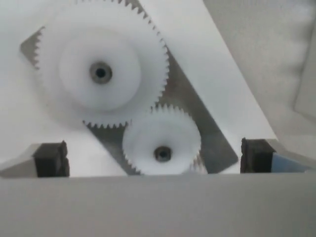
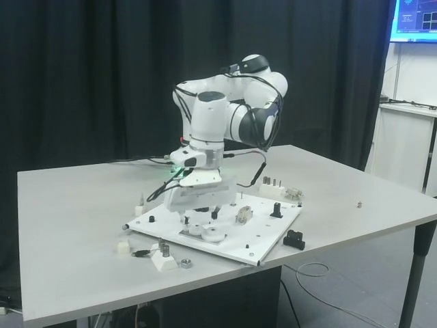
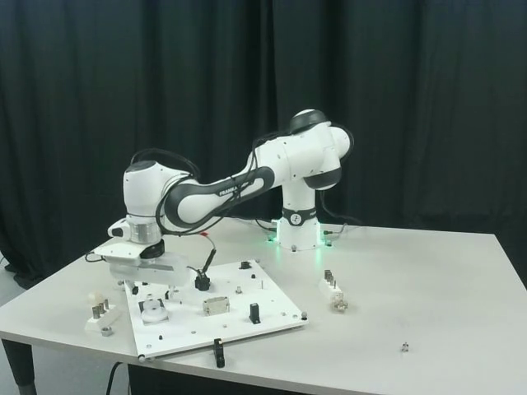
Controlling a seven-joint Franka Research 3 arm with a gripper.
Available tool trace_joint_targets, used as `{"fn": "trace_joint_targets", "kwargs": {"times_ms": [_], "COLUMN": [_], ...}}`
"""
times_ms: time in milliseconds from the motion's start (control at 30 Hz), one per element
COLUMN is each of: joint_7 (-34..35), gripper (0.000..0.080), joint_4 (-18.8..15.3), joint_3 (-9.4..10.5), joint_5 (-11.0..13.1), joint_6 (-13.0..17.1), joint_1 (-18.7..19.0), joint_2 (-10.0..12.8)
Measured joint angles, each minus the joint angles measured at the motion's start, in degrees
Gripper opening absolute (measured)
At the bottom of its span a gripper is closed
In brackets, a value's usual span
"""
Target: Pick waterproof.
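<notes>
Directly beneath the wide-spread gripper (image 1: 153,158) sit two meshed white gears, a large gear (image 1: 101,64) and a small gear (image 1: 162,143), on the white board (image 2: 273,229). Nothing is gripped; which part is the waterproof piece cannot be told.

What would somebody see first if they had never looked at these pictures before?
Probably the big white robot arm, bending from its base at the back of the grey table down over a white board near the table's front edge. Right under its gripper sit two white toothed gears, a large gear meshing with a small gear, on a grey plate. Black curtains hang behind everything.
</notes>
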Motion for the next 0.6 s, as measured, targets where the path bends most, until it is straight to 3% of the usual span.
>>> {"fn": "trace_joint_targets", "kwargs": {"times_ms": [67,267,600], "joint_7": [0.32,1.25,1.37], "gripper": [0.0788,0.0797,0.08], "joint_4": [-0.01,-0.28,-1.0], "joint_3": [-0.66,-1.96,-2.37], "joint_5": [-0.3,-0.82,-0.92], "joint_6": [-0.41,-1.04,-1.05], "joint_1": [0.41,1.27,1.65], "joint_2": [0.0,0.01,0.03]}}
